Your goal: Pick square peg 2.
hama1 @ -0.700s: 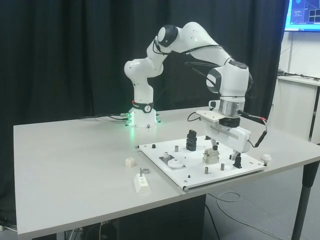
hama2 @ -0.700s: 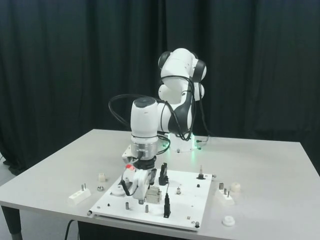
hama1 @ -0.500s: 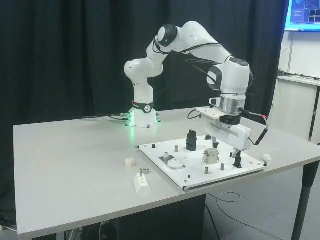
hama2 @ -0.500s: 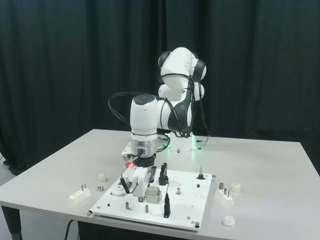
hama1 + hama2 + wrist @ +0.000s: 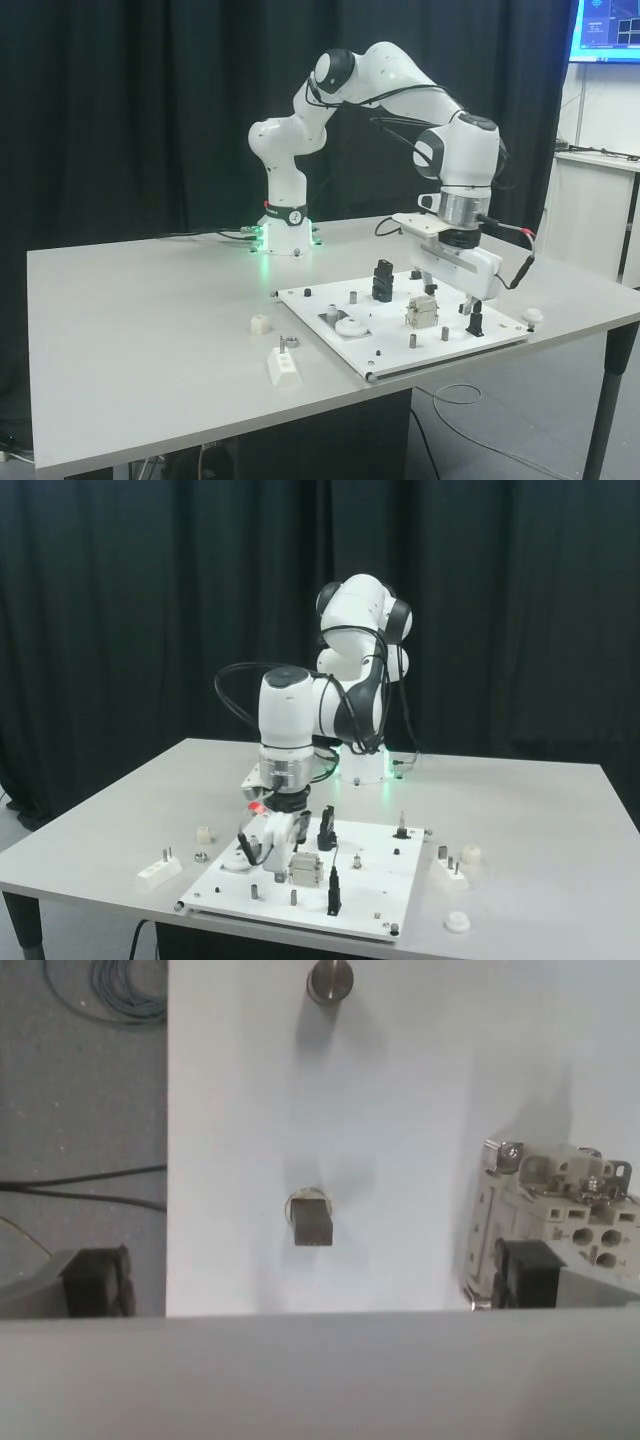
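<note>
Franka arm over white board on desk | square peg upright in hole, beside connector block | jaws: released, apart from peg

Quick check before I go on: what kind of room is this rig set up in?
Probably a robotics lab or demo booth: black curtains close off the back, the white arm is bolted to a grey table, and a white board of pegs and connectors lies before it.

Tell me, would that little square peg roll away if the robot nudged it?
Probably not: the peg has flat sides and stands upright in a hole in the white board. It looks stiff and solid, likely metal, so a nudge should hardly shift it.
</note>
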`<state>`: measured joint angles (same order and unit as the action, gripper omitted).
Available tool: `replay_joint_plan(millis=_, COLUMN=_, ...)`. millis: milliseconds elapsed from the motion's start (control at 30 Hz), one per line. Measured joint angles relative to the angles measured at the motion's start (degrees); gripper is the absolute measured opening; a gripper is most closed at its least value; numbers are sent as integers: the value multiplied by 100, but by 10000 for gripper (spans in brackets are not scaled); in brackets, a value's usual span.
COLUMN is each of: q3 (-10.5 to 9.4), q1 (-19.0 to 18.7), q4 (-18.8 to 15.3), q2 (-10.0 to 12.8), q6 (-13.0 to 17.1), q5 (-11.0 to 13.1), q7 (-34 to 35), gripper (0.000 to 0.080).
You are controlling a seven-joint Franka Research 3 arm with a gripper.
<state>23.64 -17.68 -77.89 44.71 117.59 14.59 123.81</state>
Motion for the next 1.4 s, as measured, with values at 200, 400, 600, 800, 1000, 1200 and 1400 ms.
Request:
replay_joint_plan(millis=200, q3=0, q1=13, q4=0, q2=0, q6=0, q5=0, q7=10, gripper=800)
replay_joint_plan(millis=400, q3=0, q1=23, q4=0, q2=0, q6=0, q5=0, q7=15, gripper=800)
replay_joint_plan(millis=600, q3=0, q1=32, q4=0, q2=0, q6=0, q5=0, q7=15, gripper=800)
replay_joint_plan(millis=800, q3=0, q1=46, q4=0, q2=0, q6=0, q5=0, q7=15, gripper=800)
replay_joint_plan(millis=1000, q3=0, q1=67, q4=3, q2=0, q6=0, q5=0, q7=15, gripper=800)
replay_joint_plan(millis=1200, q3=7, q1=79, q4=11, q2=0, q6=0, q5=0, q7=15, gripper=800)
replay_joint_plan(millis=1400, q3=18, q1=85, q4=18, q2=0, q6=0, q5=0, q7=15, gripper=800)
